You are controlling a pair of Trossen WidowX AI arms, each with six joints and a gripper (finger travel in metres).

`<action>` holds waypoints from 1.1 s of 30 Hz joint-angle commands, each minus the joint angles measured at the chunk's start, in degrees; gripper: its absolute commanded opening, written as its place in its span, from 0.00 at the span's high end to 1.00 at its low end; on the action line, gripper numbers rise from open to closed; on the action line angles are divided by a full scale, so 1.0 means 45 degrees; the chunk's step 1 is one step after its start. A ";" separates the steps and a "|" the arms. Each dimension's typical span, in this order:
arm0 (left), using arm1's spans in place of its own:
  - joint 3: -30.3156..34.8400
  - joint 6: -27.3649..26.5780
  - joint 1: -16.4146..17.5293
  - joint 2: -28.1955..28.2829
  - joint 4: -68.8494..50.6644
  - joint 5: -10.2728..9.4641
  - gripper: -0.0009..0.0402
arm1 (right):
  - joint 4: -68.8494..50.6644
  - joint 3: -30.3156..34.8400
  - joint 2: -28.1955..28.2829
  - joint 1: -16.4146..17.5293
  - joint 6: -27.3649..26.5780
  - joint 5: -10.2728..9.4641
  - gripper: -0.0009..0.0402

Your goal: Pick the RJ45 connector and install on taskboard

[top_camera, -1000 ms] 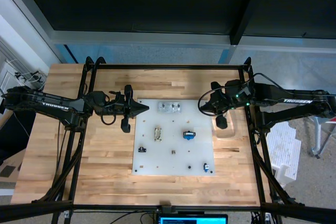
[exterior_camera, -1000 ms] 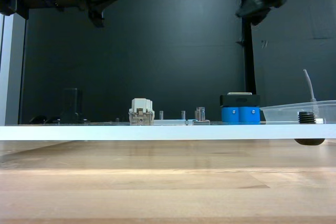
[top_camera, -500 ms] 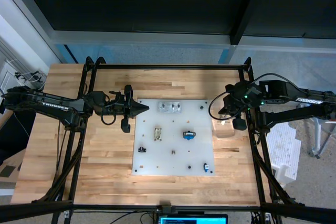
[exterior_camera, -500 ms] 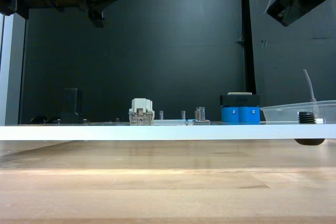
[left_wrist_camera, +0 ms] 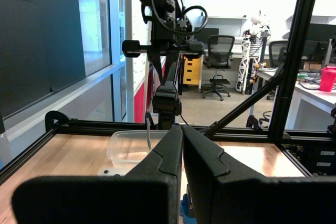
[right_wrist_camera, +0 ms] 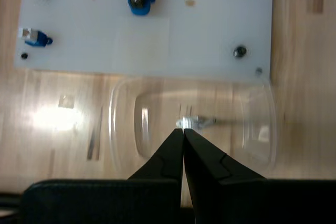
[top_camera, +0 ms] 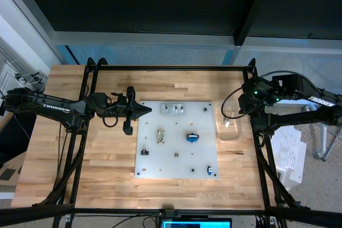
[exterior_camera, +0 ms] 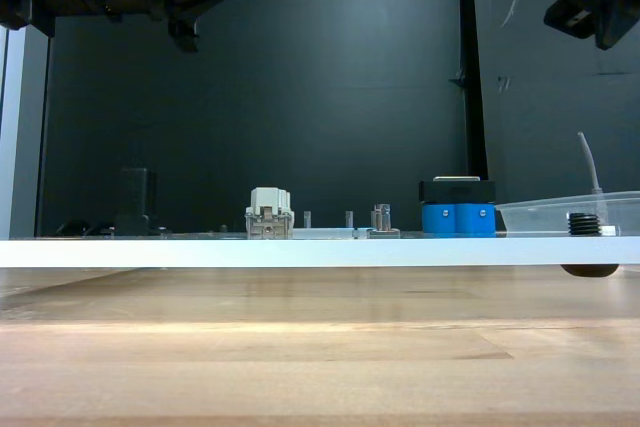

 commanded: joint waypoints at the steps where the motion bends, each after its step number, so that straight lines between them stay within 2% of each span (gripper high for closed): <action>1: 0.0005 0.0005 0.0000 0.0000 0.0000 0.0005 0.98 | -0.0364 -0.0010 0.0189 -0.0481 -0.0384 -0.0039 0.98; 7: 0.0005 0.0005 0.0000 0.0000 0.0000 0.0005 0.98 | -0.0918 -0.0039 0.0670 -0.1676 -0.1462 -0.0029 0.98; 14: 0.0005 0.0005 0.0000 0.0000 0.0000 0.0005 0.98 | -0.0884 -0.0117 0.1209 -0.2511 -0.3041 0.0117 0.98; 19: 0.0005 0.0005 0.0000 0.0005 0.0000 0.0005 0.98 | -0.0699 -0.0607 0.1540 -0.2584 -0.3138 0.0374 0.98; 25: 0.0005 0.0005 0.0000 0.0000 0.0000 0.0005 0.98 | 0.0000 -0.1676 0.1559 -0.2584 -0.2788 0.0423 0.97; 28: 0.0005 0.0005 0.0000 0.0000 0.0000 0.0005 0.98 | 0.0491 -0.2288 0.1559 -0.2584 -0.2657 0.0427 0.93; 33: 0.0005 0.0005 0.0000 0.0000 0.0000 0.0005 0.98 | 0.1365 -0.2929 0.1579 -0.2584 -0.2506 0.0423 0.79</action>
